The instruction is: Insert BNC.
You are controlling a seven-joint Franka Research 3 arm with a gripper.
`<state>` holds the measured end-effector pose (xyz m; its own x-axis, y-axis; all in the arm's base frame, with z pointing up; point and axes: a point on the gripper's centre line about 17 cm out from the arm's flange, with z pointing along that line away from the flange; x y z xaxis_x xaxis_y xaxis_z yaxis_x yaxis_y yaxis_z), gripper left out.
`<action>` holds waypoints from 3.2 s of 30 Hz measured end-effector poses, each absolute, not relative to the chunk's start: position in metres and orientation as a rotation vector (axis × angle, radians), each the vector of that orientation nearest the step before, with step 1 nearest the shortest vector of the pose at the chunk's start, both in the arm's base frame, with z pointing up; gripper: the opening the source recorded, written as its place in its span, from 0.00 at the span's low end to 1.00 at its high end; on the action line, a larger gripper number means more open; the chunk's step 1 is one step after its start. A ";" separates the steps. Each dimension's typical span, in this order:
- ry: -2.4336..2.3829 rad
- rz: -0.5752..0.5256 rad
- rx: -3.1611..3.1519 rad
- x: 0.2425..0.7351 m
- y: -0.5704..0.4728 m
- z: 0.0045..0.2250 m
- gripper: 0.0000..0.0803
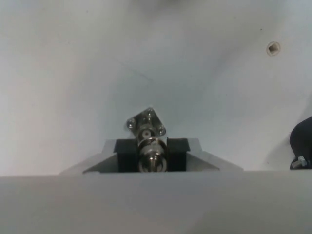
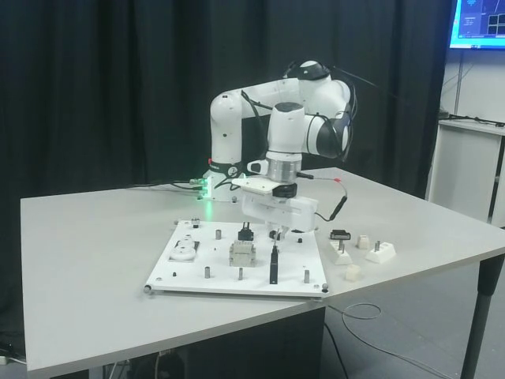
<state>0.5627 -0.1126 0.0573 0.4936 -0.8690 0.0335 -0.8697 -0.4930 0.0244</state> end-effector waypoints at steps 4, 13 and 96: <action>-1.565 0.032 2.681 0.562 -0.112 0.055 0.15; -1.572 0.036 2.687 0.563 -0.109 0.051 0.15; -1.591 0.098 2.660 0.561 -0.112 0.041 0.15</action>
<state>0.5610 -0.1118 0.0407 0.4720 -0.8784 0.0750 -0.8810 -0.4732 0.0023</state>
